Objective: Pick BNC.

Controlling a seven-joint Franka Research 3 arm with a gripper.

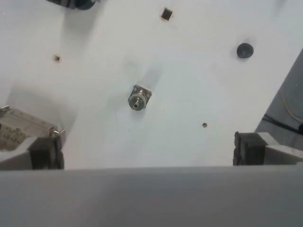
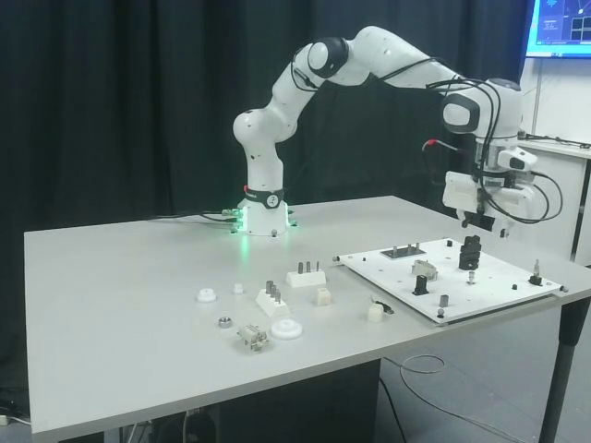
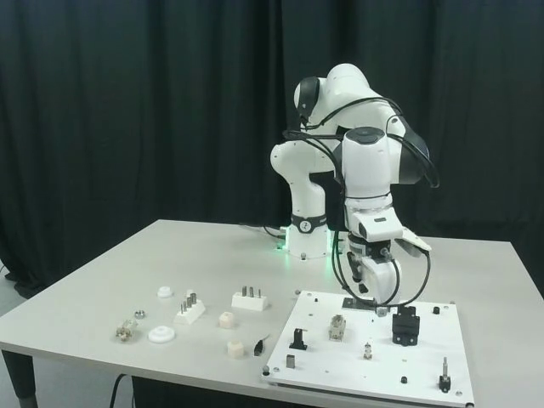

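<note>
The BNC connector (image 1: 138,98), a small metal socket on a square flange, stands upright on the white board (image 1: 189,85). It lies between and beyond my fingertips in the wrist view. My gripper (image 1: 147,150) is open, with nothing between its black fingers (image 1: 46,152). From the room cameras the gripper (image 2: 482,223) (image 3: 378,303) hangs well above the board, and the BNC (image 3: 367,349) (image 2: 471,275) shows as a small post below it, apart from it.
On the board (image 3: 425,374) near the BNC stand a black block (image 3: 405,325), a multi-pin connector (image 1: 21,128) (image 3: 337,327), a black bracket (image 3: 297,338) and a black round cap (image 1: 245,50). Loose white and metal parts (image 2: 277,305) lie on the grey table (image 2: 120,295).
</note>
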